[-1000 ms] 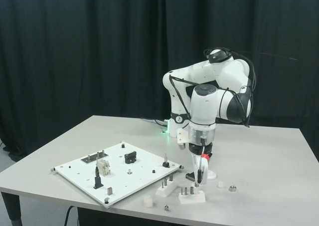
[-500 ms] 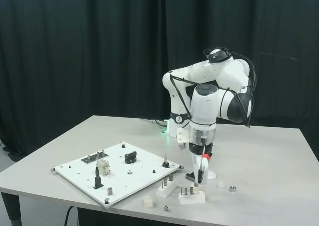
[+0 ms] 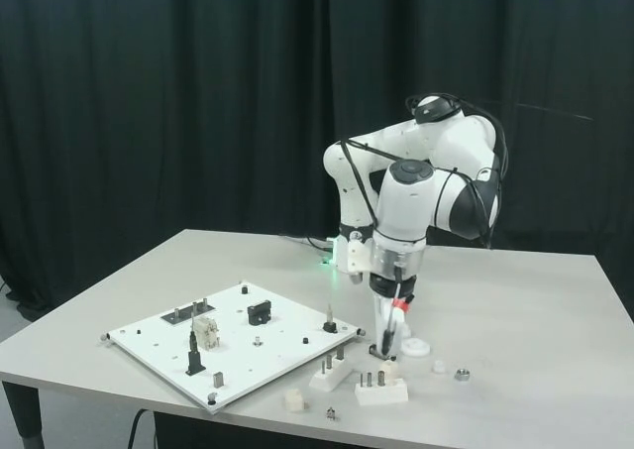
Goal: Insert round peg 4.
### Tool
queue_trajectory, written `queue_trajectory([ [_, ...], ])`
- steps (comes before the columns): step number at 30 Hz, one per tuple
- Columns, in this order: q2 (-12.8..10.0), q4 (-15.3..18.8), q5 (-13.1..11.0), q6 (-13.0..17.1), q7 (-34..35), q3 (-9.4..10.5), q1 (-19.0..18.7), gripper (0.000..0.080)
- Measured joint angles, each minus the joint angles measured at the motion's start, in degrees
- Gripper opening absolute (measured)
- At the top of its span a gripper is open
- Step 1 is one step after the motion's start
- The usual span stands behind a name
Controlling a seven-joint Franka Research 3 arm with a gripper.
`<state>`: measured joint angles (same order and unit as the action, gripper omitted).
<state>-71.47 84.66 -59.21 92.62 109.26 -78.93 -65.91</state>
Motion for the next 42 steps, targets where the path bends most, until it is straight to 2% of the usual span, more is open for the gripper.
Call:
queue_trajectory([
  [8, 0.01, 0.49, 3.77, -5.32, 0.01, -2.68, -0.14, 0.0145],
  [15, 0.01, 2.33, 6.28, -7.67, -0.62, -4.36, -0.39, 0.0145],
  [21, 0.01, 5.37, 8.16, -7.8, -4.21, -5.23, -0.98, 0.0145],
  [30, -0.11, 10.42, 9.64, -7.63, -7.66, -6.41, -1.9, 0.0145],
  [42, -0.29, 17.13, 12.26, -5.34, -14.92, -7.7, -3.1, 0.0145],
])
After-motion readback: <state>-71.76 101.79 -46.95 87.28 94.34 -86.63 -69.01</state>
